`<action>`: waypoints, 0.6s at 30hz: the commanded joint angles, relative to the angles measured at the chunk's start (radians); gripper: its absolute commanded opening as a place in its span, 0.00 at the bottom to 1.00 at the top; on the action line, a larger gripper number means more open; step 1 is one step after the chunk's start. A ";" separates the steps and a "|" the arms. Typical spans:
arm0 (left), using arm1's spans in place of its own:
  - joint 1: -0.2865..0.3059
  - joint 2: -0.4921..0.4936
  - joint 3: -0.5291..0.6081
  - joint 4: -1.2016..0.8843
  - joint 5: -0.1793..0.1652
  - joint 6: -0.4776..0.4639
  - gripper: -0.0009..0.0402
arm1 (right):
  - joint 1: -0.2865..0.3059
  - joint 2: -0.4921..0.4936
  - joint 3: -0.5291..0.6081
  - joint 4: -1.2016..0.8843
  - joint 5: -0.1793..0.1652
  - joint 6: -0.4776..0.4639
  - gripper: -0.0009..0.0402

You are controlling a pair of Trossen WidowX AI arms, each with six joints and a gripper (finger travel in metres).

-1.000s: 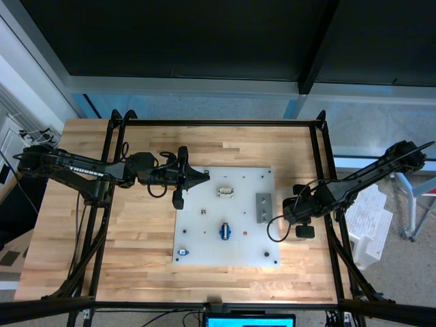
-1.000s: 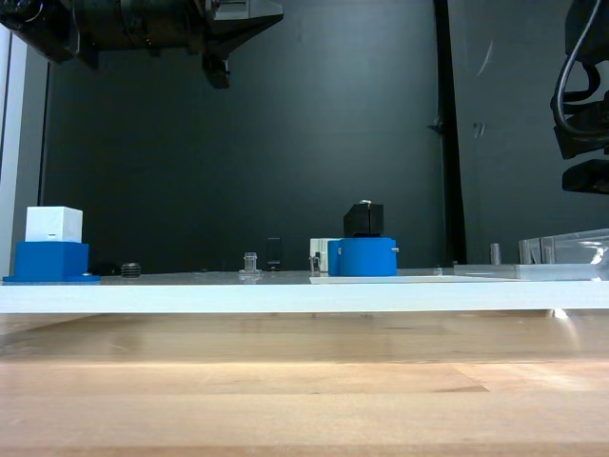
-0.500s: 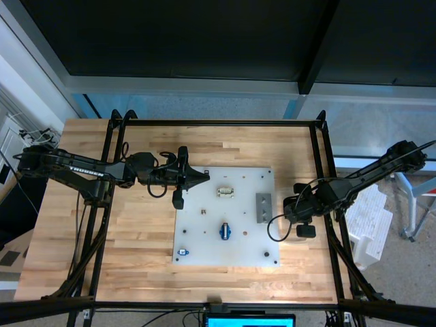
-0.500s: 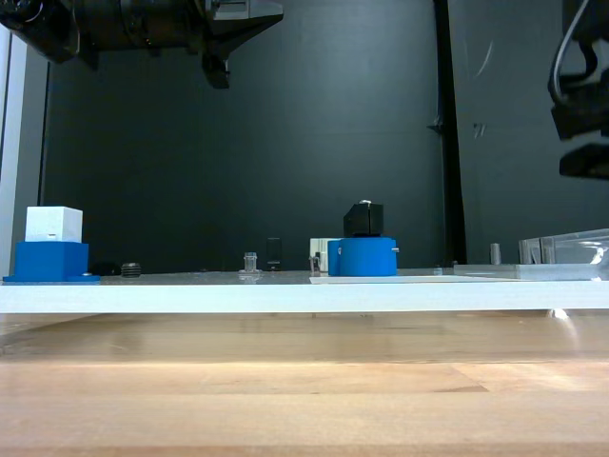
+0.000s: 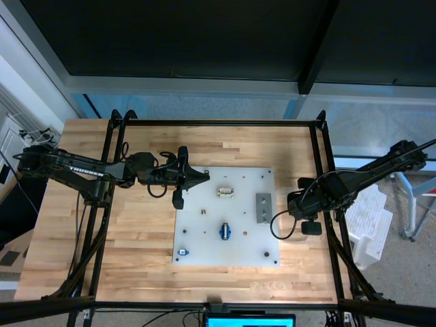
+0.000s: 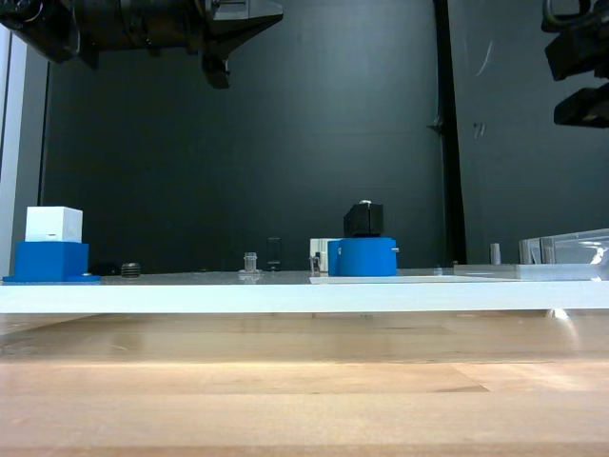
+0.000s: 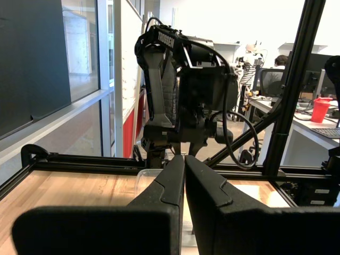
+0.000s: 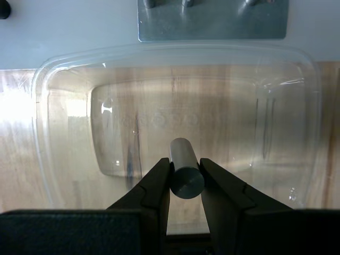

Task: Pick the 16mm cylinder and install on the taskboard

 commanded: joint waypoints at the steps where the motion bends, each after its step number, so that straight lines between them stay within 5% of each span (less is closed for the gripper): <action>1: 0.000 0.000 0.000 0.000 0.000 0.000 0.02 | 0.001 0.000 0.011 -0.003 0.000 0.001 0.05; 18: 0.000 0.000 0.000 0.000 0.000 0.000 0.02 | 0.002 0.169 0.129 0.026 0.000 -0.003 0.05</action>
